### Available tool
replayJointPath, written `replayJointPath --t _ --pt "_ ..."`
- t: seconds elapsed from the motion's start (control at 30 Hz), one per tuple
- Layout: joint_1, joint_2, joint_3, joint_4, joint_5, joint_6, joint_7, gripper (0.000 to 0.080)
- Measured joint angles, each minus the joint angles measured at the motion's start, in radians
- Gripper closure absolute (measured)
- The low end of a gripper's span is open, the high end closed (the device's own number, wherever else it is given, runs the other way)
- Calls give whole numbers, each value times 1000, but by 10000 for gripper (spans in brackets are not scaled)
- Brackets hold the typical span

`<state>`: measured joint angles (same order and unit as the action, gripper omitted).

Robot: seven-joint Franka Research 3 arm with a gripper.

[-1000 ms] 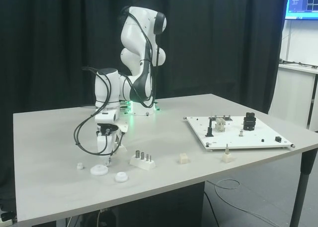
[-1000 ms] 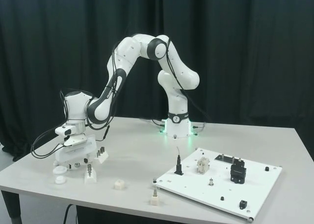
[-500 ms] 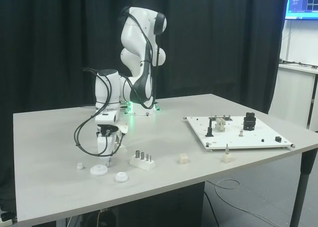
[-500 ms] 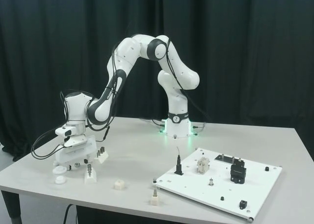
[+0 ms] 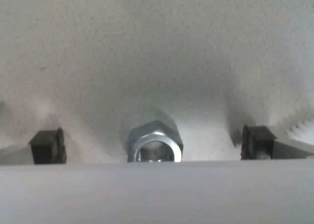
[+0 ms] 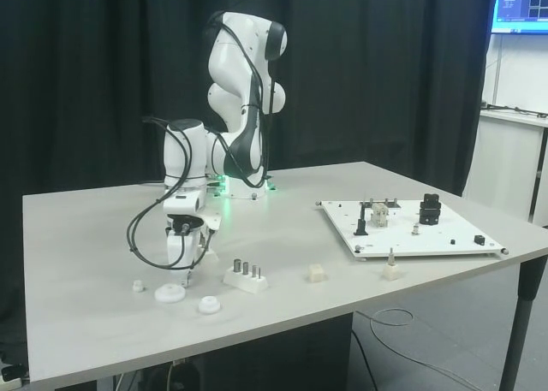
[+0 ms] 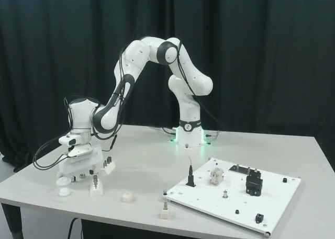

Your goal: Pick bolt 4.

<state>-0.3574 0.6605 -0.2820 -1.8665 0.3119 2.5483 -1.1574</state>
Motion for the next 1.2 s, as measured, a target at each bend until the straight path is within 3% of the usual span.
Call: replayJointPath --t 0.27,0.3,0.47,0.5,0.77,0.8,1.03,1.2 --pt "0 1 -2 0 0 -3 13 3" --pt "0 2 -2 1 0 -3 15 264" --pt "0 3 -2 3 0 -6 19 264" --pt "0 4 -2 4 0 -7 20 430" --pt "1 5 -4 22 -4 -26 39 430" --pt "2 4 -5 26 -5 -31 42 577" --pt "18 -2 -26 68 -12 -92 61 577" --pt "46 -4 -60 101 -13 -151 71 577"
